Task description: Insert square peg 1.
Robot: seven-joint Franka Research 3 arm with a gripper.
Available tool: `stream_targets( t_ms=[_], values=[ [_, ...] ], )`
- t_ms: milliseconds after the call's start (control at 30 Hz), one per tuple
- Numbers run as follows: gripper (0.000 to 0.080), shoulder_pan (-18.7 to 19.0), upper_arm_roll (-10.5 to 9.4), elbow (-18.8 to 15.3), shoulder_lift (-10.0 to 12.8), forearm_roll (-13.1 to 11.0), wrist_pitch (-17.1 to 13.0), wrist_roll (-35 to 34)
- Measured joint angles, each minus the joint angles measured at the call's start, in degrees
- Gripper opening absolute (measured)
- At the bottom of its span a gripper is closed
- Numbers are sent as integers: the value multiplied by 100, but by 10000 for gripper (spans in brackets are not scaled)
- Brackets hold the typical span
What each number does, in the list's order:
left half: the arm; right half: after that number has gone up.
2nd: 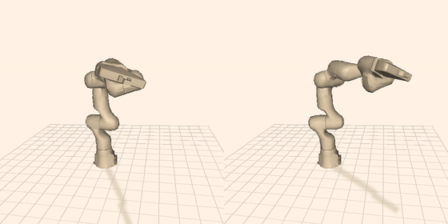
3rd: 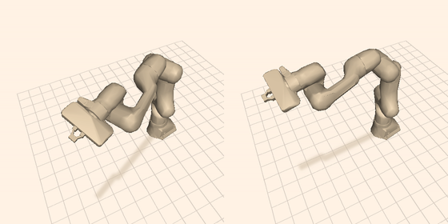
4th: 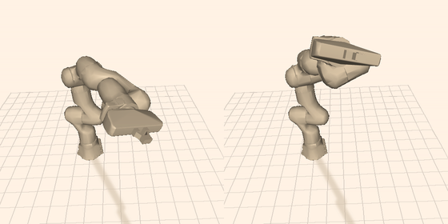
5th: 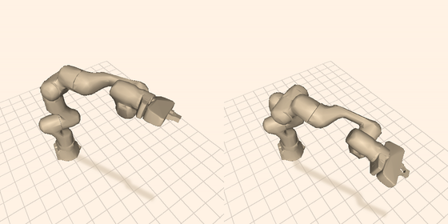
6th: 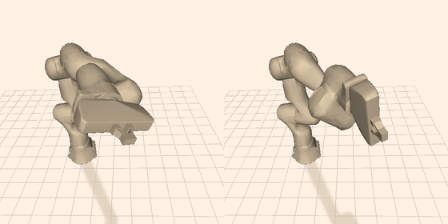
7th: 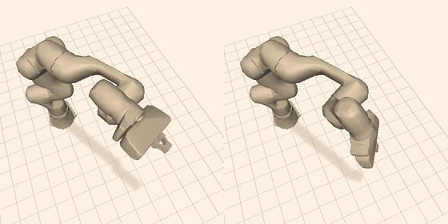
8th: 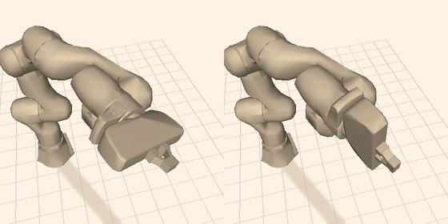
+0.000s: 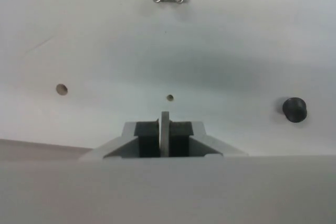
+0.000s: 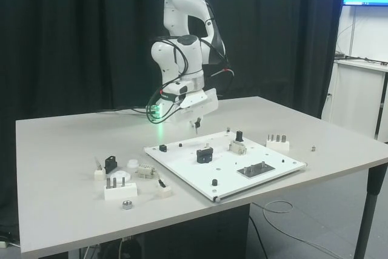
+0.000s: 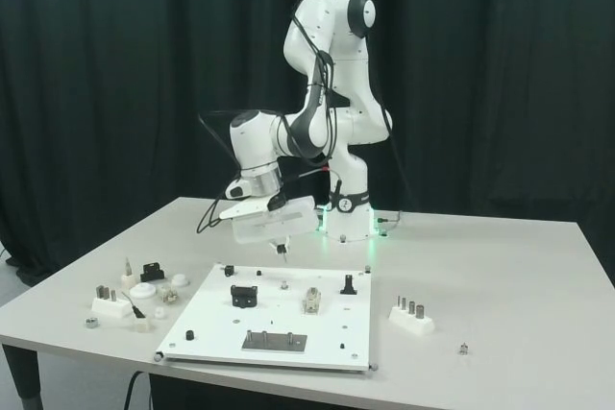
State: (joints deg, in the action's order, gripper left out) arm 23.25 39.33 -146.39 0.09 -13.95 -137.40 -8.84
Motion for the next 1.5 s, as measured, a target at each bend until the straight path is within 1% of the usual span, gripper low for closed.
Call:
stream_targets(
  t_ms=[400, 567, 633, 767, 867, 1000, 1500],
  values=[
    [35, 0, -3, -72, 120, -126, -177, 0],
    [35, 2, -42, -72, 156, -178, -227, 18],
    [35, 3, -80, -72, 156, -239, -267, 28],
    [35, 7, -156, -47, 156, -464, -318, 31],
    [35, 9, -211, -14, 155, -579, -388, 51],
    [35, 21, -281, 24, 151, -611, -572, 66],
    [35, 92, -547, 115, 184, -668, -1466, 66]
  ],
)
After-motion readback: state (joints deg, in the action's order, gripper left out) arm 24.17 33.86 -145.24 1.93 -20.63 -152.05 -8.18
